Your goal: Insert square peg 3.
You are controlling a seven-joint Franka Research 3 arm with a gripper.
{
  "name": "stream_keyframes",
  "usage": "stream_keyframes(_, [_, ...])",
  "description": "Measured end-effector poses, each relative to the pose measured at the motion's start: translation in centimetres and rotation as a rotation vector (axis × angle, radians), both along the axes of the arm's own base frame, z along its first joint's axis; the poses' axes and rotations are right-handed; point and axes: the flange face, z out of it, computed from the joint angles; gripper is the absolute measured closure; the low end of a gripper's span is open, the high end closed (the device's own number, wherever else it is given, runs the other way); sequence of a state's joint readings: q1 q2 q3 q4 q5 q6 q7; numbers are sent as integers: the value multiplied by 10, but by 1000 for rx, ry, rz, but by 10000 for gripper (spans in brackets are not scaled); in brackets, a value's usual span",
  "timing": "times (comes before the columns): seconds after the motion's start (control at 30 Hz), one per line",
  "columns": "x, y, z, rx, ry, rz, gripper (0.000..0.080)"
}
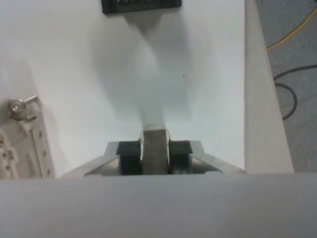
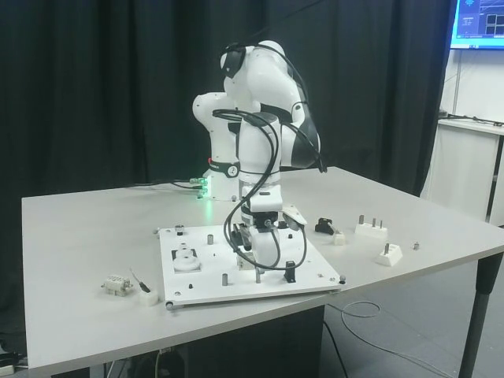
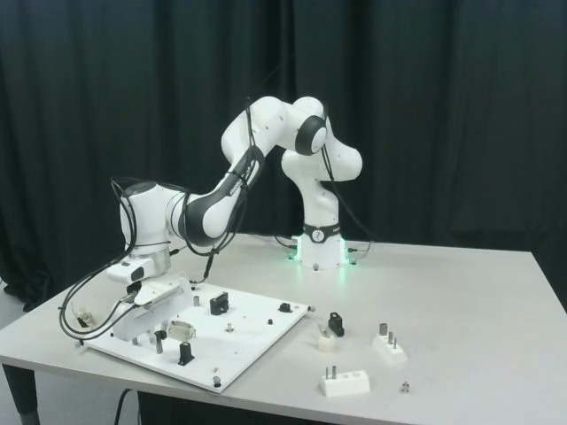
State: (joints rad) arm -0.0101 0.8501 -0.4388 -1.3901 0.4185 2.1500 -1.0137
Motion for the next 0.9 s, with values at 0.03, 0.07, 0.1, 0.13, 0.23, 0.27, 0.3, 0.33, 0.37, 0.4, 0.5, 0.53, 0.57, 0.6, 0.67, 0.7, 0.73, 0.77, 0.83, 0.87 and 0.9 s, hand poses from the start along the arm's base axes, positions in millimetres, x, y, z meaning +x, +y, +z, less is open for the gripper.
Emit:
stream_keyframes(0.03, [0, 0, 0, -1, 0, 3, 688])
stream_keyframes(0.07, [0, 0, 0, -2, 1, 8, 688])
stream_keyframes(0.1, [0, 0, 0, -4, 2, 13, 688])
stream_keyframes(0.13, [0, 1, 0, -6, 3, 19, 688])
stream_keyframes(0.23, [0, 1, 0, -11, 6, 37, 688])
stream_keyframes(0.27, [0, 2, 0, -13, 7, 43, 688])
stream_keyframes(0.3, [1, 2, 0, -15, 8, 50, 688])
stream_keyframes(0.33, [1, 2, 0, -16, 8, 57, 688])
stream_keyframes(0.37, [1, 3, 0, -18, 9, 64, 688])
stream_keyframes(0.4, [1, 3, -1, -20, 10, 70, 688])
stream_keyframes(0.5, [1, 4, -2, -24, 11, 83, 688])
stream_keyframes(0.53, [1, 4, -2, -26, 11, 87, 688])
stream_keyframes(0.57, [2, 5, -3, -27, 12, 91, 688])
stream_keyframes(0.6, [2, 5, -4, -28, 12, 96, 688])
stream_keyframes(0.67, [2, 5, -5, -30, 13, 106, 688])
stream_keyframes(0.7, [2, 6, -5, -30, 13, 111, 688])
stream_keyframes(0.73, [2, 6, -6, -31, 13, 115, 688])
stream_keyframes(0.77, [2, 6, -7, -31, 13, 117, 688])
stream_keyframes(0.83, [2, 6, -7, -32, 13, 118, 688])
stream_keyframes(0.87, [2, 6, -7, -32, 13, 118, 688])
stream_keyframes(0.9, [2, 7, -7, -32, 13, 119, 688])
